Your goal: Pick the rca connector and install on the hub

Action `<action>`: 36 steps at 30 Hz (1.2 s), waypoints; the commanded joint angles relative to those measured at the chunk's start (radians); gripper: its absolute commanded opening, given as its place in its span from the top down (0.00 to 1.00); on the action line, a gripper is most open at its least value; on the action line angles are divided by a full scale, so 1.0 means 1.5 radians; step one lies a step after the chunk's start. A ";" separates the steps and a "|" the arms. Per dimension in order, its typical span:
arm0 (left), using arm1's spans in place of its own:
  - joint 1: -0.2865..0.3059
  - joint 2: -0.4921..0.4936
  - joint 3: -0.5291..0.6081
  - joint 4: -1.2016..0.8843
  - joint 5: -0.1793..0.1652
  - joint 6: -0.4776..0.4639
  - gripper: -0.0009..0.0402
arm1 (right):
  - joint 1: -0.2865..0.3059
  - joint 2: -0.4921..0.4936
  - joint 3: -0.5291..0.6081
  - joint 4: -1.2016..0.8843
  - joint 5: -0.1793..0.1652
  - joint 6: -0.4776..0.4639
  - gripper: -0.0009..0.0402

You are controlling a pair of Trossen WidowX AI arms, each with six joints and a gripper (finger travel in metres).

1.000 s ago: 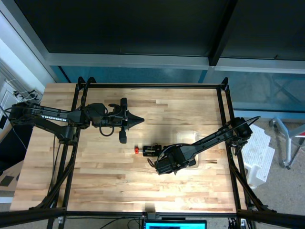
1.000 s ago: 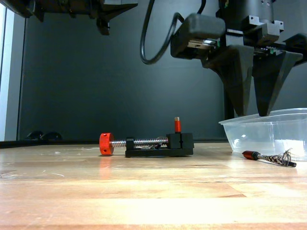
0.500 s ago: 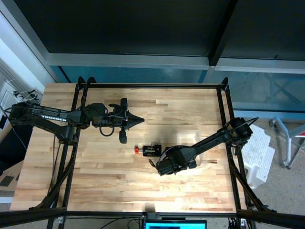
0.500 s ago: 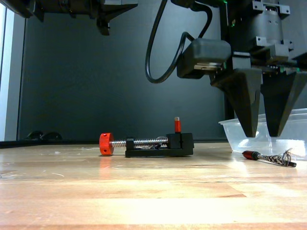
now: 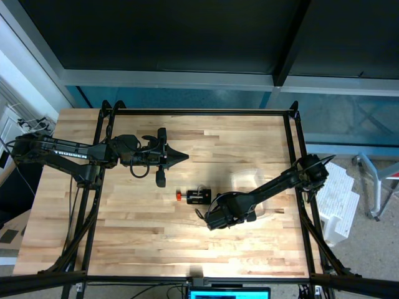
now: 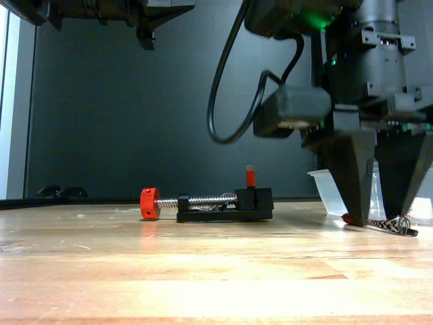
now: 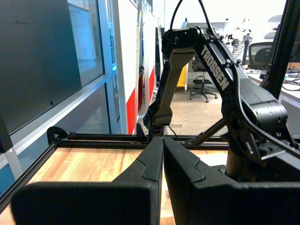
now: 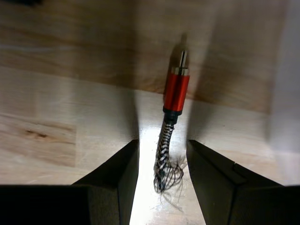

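The rca connector (image 8: 176, 91), a red-bodied plug with a metal tip and a frayed braided tail, lies flat on the wood beside the clear tray. My right gripper (image 8: 161, 150) is open and low over it, one fingertip on each side of the braided tail. In the low view its fingertips (image 6: 357, 215) reach nearly to the table at the connector (image 6: 353, 219). The hub (image 5: 194, 197), a black block with a red knob and a red post on top (image 6: 249, 176), sits just left of the right gripper (image 5: 215, 219). My left gripper (image 5: 181, 157) hangs shut, high at the back left.
A clear plastic tray (image 5: 246, 177) stands right behind the right gripper, its wall (image 6: 326, 193) close to the fingers. Black frame rails run along the table's edges. In the left wrist view the left gripper (image 7: 162, 140) faces the frame's far rail.
My right gripper has come down from above the tray's rim to table level, and its fingertips now straddle the connector. The left arm, hub and connector have not moved.
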 commanded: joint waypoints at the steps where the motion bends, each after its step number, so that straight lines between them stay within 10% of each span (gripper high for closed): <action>1: 0.000 0.000 0.000 0.000 0.000 0.000 0.98 | 0.000 0.003 -0.004 0.013 0.000 -0.002 0.64; 24: 0.000 0.000 0.000 0.000 0.000 0.000 0.98 | 0.000 0.003 -0.013 0.012 0.000 -0.015 0.98; 36: 0.000 0.000 0.000 0.000 0.000 0.000 0.98 | -0.001 -0.029 -0.013 -0.012 0.007 -0.094 0.98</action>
